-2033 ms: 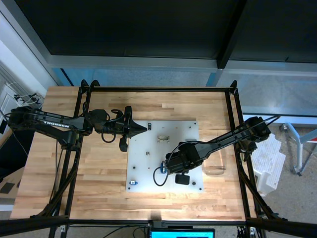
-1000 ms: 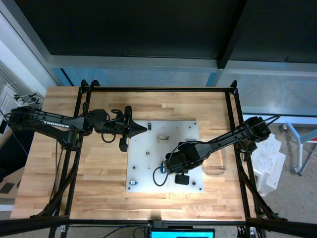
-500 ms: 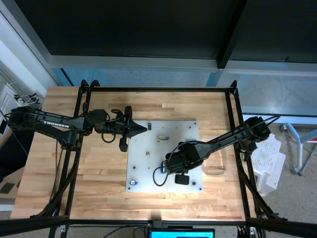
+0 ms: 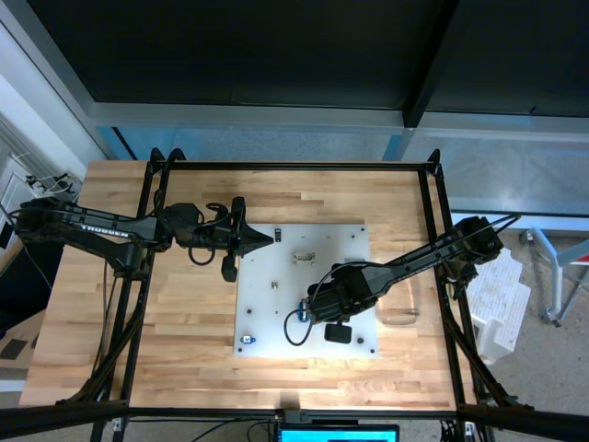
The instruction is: Pick the 16mm cylinder and install on the taskboard
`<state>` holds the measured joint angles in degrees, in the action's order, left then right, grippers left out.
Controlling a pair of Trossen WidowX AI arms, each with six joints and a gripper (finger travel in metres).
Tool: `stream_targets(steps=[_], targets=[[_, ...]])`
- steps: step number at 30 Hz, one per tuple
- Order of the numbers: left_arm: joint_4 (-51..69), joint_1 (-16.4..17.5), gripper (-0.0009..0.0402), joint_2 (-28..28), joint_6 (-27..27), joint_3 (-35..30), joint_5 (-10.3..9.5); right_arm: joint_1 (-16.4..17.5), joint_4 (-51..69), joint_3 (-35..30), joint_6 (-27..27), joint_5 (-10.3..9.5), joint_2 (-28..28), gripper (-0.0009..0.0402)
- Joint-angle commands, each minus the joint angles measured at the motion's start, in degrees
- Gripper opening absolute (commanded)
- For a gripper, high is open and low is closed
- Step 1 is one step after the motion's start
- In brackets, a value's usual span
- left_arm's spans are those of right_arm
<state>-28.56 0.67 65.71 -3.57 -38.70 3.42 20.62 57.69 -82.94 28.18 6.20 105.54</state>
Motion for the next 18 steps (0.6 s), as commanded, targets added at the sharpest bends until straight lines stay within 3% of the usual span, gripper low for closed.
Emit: stream_targets(steps=[1,18], targets=[[0.0,0.0,0.0,0.0,0.0,0.0,0.02,0.0,0.0,0.0,-0.1,-0.28,0.0,0.0008],[0.0,0.0,0.0,0.0,0.0,0.0,0.02,0.4,-1.0,0.8,0.1,-0.31,0.0,0.0008]])
